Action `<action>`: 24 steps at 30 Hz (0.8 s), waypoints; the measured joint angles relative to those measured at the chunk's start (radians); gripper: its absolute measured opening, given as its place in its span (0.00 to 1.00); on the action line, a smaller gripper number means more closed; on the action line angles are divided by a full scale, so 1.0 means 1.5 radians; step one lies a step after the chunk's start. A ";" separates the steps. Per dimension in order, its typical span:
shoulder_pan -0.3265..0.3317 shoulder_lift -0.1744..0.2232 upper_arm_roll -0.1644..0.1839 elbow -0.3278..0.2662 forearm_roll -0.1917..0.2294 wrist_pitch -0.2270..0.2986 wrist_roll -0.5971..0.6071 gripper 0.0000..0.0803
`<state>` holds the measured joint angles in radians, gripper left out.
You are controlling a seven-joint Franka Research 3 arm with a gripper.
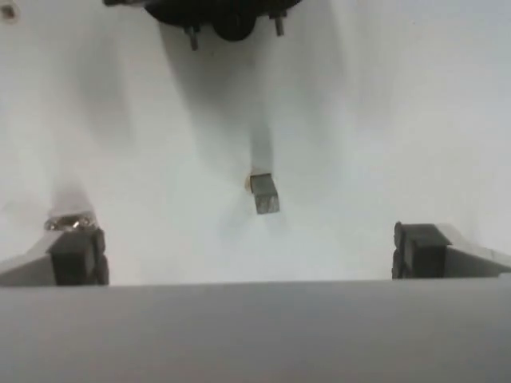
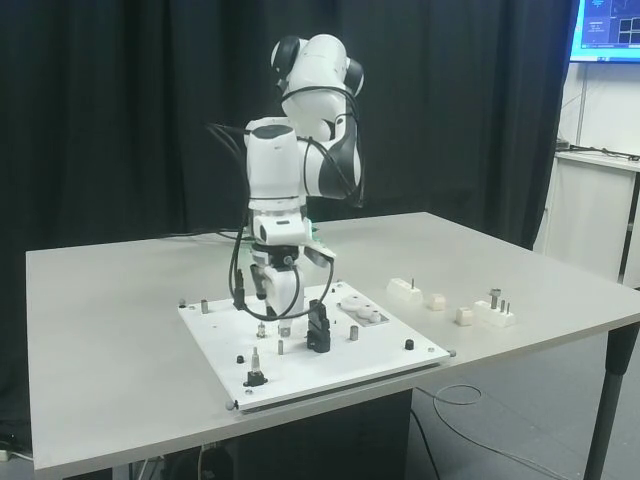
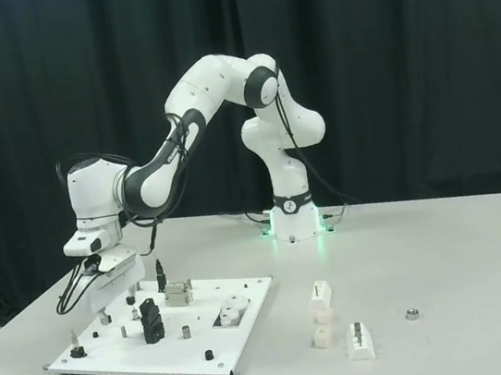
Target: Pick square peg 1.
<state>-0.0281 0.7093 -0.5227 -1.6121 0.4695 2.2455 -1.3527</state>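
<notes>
Gripper [image 1: 247,251]: fingers spread wide, empty, poised above the white board [image 3: 225,340] so both pads could straddle the target. Peg [image 1: 264,194]: small, grey, upright on the board, at frame centre between the fingers, untouched. Arm [image 3: 208,86]: bent low over the table [image 2: 120,300].

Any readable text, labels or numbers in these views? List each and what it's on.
None readable.
Monitor at the edge of the first room view: shows lines of text, too small to read.
White board, square peg, arm: no markings visible.
</notes>
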 joint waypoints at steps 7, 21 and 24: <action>0.002 -0.010 0.000 0.000 -0.008 -0.010 0.010 0.99; 0.008 -0.013 -0.004 0.000 -0.010 -0.012 0.013 1.00; 0.008 -0.013 -0.004 0.000 -0.011 -0.012 0.015 1.00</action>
<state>-0.0158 0.6896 -0.5281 -1.6120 0.4538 2.2279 -1.3308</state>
